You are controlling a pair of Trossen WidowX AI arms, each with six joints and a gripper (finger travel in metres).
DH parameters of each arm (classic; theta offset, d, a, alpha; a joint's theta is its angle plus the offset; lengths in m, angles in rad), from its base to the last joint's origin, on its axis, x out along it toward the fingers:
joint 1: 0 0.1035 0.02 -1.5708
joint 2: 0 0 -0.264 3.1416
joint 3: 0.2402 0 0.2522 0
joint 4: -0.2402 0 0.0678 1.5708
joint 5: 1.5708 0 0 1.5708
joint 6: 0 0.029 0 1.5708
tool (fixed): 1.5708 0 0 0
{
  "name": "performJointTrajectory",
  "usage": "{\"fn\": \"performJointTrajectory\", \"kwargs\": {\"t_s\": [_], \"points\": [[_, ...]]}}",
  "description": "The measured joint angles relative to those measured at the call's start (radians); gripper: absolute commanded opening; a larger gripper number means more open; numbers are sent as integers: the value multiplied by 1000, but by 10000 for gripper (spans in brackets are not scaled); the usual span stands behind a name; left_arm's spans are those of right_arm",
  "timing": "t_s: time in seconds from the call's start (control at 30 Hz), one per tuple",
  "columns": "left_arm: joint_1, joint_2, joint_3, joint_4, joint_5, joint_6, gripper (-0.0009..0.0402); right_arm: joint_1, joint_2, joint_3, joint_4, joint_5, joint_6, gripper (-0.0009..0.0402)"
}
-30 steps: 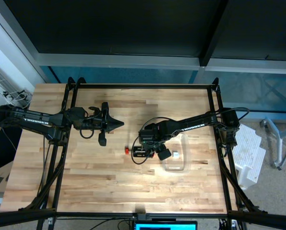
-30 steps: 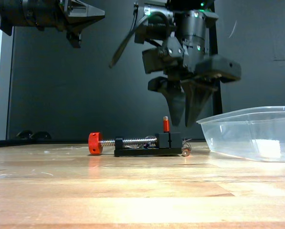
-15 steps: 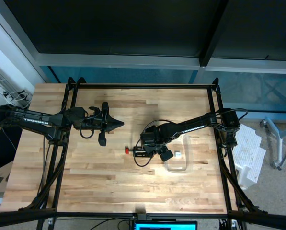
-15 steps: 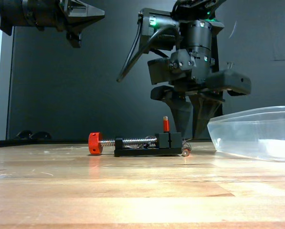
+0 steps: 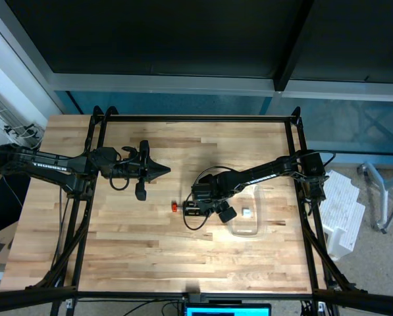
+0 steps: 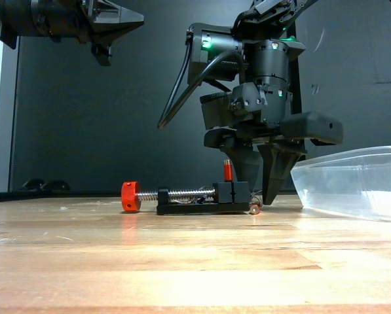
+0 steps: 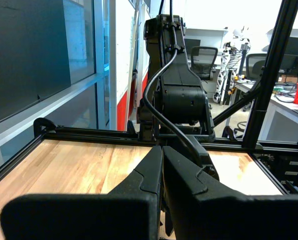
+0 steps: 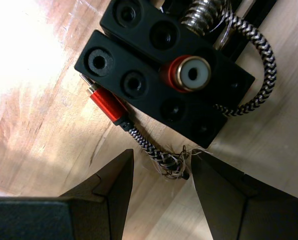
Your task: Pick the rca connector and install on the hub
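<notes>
A clear plastic tray (image 6: 352, 186) held one small white cube (image 5: 246, 212). Just beside it the right gripper (image 6: 259, 190), fingers spread wide, stood low over the rca connector (image 8: 109, 106), which lay on the table (image 5: 117, 250) against the hub (image 6: 202, 196). Farther off, the left gripper (image 5: 162, 170) hung closed.

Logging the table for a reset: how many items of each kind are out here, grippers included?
hub: 1
rca connector: 1, beside hub
clear tray: 1
white cube: 1, in tray
Grippers: 2, left gripper shut, raised at left; right gripper open over hub
Total: 6
</notes>
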Motion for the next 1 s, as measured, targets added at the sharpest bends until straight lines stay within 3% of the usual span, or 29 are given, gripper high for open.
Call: {"fn": "performJointTrajectory", "kwargs": {"t_s": [0.23, 0.63, 1.0], "points": [[0, 0, 0, 0, 0, 0, 0, -5, 5, 0, 2, 1, 0, 129], [0, 0, 0, 0, 0, 0, 0, -10, 5, 1, 3, 3, -8, -3], [0, 0, 0, 0, 0, 0, 0, -10, -18, 2, -5, 4, -21, 0]]}}
